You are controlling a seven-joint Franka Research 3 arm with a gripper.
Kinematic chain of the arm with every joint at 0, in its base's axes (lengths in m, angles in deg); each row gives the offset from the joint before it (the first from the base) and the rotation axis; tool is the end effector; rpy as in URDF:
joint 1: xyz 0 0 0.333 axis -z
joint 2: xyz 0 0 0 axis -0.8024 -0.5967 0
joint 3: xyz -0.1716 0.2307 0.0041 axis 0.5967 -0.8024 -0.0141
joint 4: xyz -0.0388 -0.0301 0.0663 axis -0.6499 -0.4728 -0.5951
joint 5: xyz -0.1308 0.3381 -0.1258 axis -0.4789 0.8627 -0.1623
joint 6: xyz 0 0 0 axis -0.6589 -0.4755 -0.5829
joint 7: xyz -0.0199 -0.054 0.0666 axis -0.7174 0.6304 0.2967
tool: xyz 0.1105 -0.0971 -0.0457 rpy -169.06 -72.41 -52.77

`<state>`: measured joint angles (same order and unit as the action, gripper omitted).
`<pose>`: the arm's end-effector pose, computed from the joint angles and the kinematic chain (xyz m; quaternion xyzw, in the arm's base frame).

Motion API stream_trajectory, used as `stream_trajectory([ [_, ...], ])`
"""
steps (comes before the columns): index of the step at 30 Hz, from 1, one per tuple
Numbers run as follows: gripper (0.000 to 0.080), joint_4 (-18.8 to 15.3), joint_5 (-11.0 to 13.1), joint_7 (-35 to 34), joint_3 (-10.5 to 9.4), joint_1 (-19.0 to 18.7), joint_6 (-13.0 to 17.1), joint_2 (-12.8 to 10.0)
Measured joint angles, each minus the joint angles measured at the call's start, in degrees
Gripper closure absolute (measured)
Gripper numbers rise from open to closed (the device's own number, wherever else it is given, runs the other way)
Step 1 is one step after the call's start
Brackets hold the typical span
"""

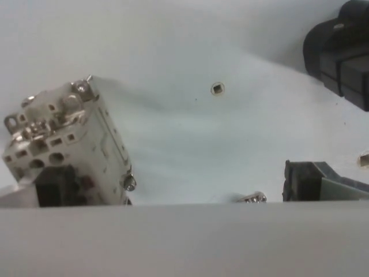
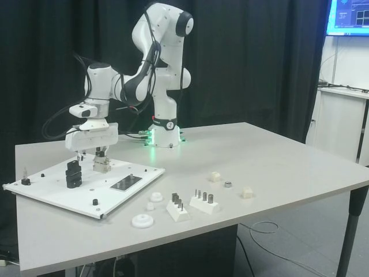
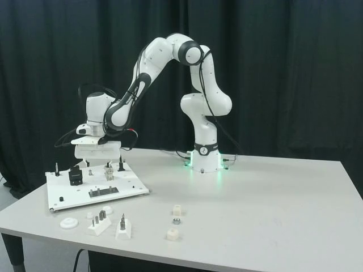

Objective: Insert waterproof.

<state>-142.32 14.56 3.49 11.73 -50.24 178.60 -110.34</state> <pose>0.3180 -0.4266 0.1888 0.9760 -0.2078 -0.0195 0.0616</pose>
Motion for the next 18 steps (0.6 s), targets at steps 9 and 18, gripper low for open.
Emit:
stream_trajectory([
  [9,0.0003,0.4,0.0,0.1,-0.01,0.2,0.0,-1.0],
  [18,0.0003,0.4,0.0,0.2,-0.04,0.2,-0.1,-1.0],
])
